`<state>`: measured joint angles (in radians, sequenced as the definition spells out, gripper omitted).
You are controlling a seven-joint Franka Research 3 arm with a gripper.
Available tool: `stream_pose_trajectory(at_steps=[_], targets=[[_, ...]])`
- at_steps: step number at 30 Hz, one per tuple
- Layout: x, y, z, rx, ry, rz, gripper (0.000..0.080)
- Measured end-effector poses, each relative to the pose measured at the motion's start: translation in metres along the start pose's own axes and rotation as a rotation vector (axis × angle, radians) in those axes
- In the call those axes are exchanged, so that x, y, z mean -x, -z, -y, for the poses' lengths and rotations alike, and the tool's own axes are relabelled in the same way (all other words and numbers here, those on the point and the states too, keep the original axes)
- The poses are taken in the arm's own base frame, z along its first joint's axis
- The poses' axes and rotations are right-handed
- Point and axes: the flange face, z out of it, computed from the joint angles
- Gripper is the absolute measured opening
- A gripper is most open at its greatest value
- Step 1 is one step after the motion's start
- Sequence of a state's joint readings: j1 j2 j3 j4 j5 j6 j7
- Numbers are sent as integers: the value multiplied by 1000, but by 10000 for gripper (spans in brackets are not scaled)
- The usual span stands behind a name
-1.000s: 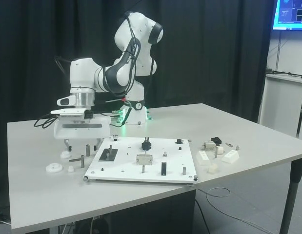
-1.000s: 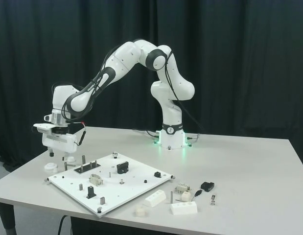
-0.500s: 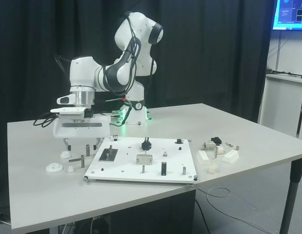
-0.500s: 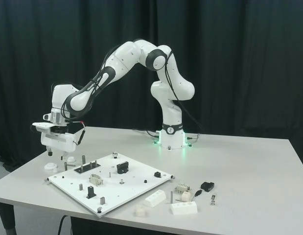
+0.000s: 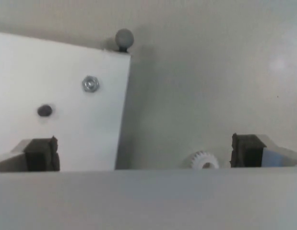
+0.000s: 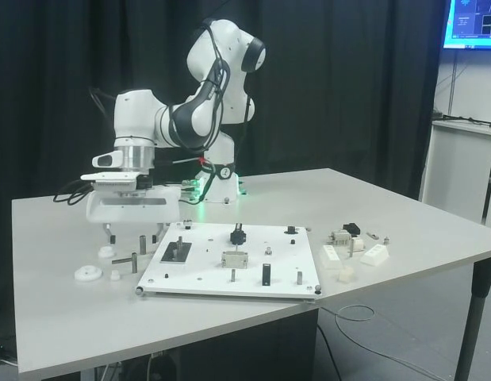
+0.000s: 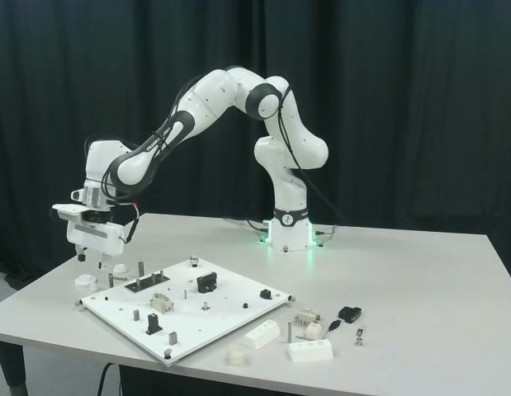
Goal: Remove square peg 3.
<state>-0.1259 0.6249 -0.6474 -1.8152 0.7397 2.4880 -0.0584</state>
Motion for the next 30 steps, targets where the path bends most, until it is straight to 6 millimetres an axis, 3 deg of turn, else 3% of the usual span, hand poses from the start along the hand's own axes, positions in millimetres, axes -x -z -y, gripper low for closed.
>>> stream_pose_trajectory(at_steps=[15, 30], targets=[[5, 8, 51, -35, -113, 25, 800], [34, 8, 128, 21, -105, 72, 800]])
